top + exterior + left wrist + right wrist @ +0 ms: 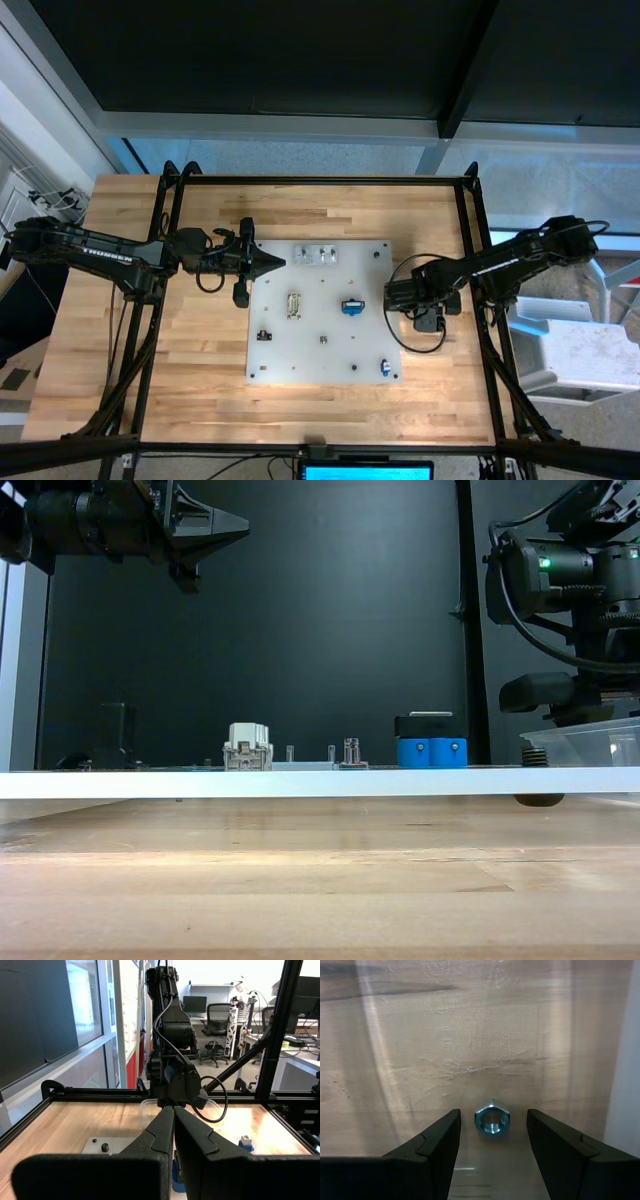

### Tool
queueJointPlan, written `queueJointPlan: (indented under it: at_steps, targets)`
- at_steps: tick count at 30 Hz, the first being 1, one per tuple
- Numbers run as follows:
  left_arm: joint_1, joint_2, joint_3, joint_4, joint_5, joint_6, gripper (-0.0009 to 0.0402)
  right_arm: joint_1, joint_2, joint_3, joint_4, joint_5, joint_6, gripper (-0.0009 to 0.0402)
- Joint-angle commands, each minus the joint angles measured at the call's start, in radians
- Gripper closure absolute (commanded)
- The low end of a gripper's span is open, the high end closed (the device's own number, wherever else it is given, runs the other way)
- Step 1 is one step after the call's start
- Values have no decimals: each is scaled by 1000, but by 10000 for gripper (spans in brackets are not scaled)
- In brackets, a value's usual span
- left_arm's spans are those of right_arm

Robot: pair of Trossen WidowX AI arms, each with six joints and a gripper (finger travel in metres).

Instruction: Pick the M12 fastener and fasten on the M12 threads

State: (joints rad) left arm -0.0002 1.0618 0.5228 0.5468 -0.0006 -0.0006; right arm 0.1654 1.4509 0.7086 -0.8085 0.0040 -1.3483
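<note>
The M12 fastener (492,1119), a small silver hex nut, lies flat on the floor of the clear tray (470,1035). My right gripper (492,1127) hangs open just above it, one black finger on each side of the nut, touching neither. In the high view the right gripper (425,320) is over the tray, just off the white board's (300,345) right edge. The black ribbed stud (537,757) (357,367) stands bare near the board's near right edge. My left gripper (272,263) (173,1110) is shut on nothing, held high over the board's left edge.
A blue block (351,307) (431,748), a white connector (294,305) (247,747), a silver post (351,751) and a blue-and-silver part (384,367) stand on the board. The clear tray (590,742) sits behind the stud in the low view. Black frame rails border the table.
</note>
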Motion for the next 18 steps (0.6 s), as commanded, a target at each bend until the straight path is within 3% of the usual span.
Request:
queueJointPlan:
  at_steps: [1, 18]
  targets:
    - [0, 0, 0, 0, 0, 0, 393, 0, 10, 0, 8, -2, 2, 212]
    - [0, 0, 0, 0, 0, 0, 393, -2, 10, 0, 11, -4, 6, 269]
